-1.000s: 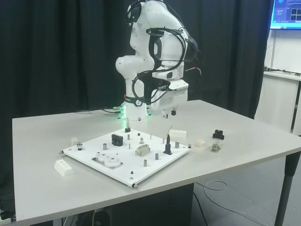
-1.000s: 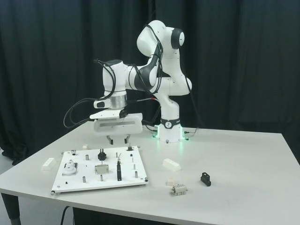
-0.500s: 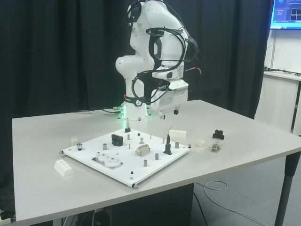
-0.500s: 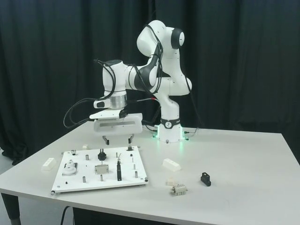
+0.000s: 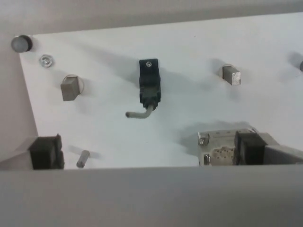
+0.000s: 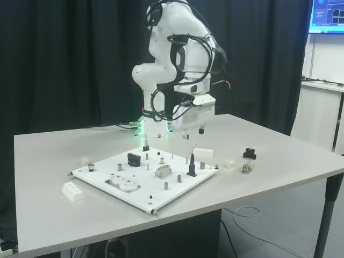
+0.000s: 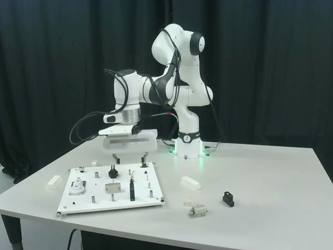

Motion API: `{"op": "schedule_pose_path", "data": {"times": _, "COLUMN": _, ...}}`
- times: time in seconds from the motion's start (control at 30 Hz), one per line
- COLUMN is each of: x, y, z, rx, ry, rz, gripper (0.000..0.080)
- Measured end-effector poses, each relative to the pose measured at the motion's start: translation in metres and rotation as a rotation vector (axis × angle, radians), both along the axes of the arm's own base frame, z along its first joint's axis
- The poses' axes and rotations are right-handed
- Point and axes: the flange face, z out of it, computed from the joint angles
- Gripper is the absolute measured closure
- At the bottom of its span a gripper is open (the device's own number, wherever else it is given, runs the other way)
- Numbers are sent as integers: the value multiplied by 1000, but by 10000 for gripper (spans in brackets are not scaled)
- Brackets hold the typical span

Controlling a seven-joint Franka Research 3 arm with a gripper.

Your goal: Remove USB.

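While the USB plug stands seated in the white board, the gripper hangs above it, empty.

Seen from the wrist, the black plug sits between the two fingertips' line, its short grey cable stub curling off one end; its long axis runs upright out of the board, as the first room view shows. It lies below the gripper and toward the board's front edge, so the coming move looks like a short advance and a straight descent. Fingers are spread wide, touching nothing. Beside the plug sits a grey multi-pin connector.
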Motion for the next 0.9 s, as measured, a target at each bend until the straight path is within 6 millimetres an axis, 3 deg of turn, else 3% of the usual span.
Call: {"op": "schedule_pose_path", "data": {"times": 0.9, "x": 4, "y": 0, "z": -36, "rx": -17, "ry": 23, "rz": 0, "gripper": 3}}
